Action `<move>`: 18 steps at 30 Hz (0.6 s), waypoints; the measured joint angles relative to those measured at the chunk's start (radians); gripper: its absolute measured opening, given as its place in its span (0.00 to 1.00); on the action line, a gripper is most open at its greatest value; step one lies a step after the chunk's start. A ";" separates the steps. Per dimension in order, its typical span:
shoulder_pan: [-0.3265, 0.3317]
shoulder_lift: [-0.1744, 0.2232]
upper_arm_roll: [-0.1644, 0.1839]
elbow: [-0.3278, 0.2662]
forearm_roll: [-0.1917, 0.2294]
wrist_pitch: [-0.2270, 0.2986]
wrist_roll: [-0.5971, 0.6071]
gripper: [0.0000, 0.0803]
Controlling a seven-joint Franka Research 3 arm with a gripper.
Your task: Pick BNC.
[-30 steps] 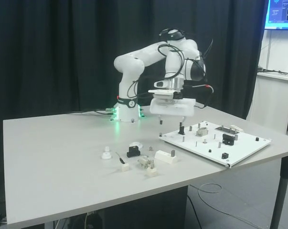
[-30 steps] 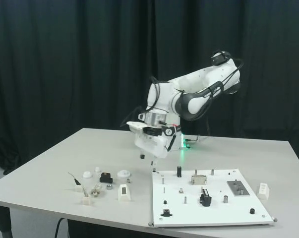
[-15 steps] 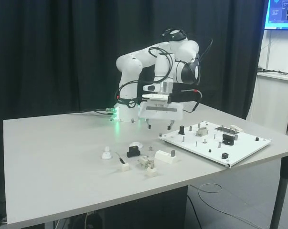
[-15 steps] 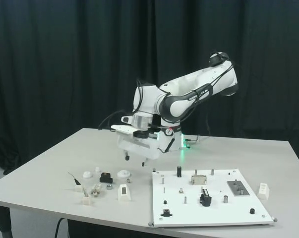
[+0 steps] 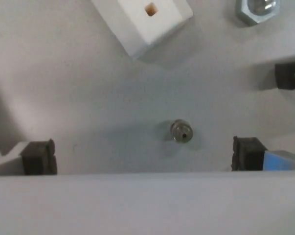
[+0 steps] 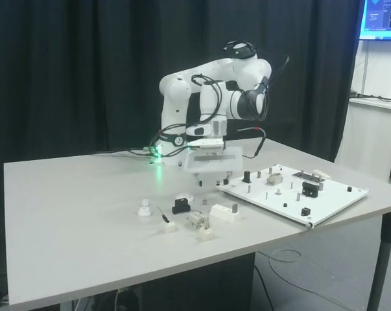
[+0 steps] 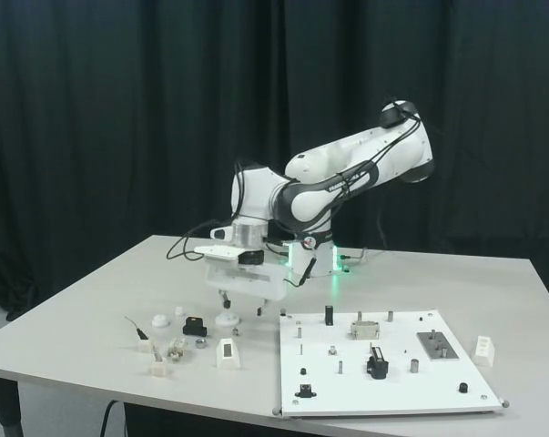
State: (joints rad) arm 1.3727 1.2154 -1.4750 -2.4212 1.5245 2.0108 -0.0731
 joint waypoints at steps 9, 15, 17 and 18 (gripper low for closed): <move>-0.040 0.037 0.036 0.019 0.043 -0.017 -0.035 1.00; -0.067 0.040 0.061 0.037 0.047 -0.017 -0.043 1.00; -0.076 0.042 0.068 0.044 0.048 -0.017 -0.052 1.00; -0.081 0.044 0.071 0.047 0.048 -0.017 -0.058 1.00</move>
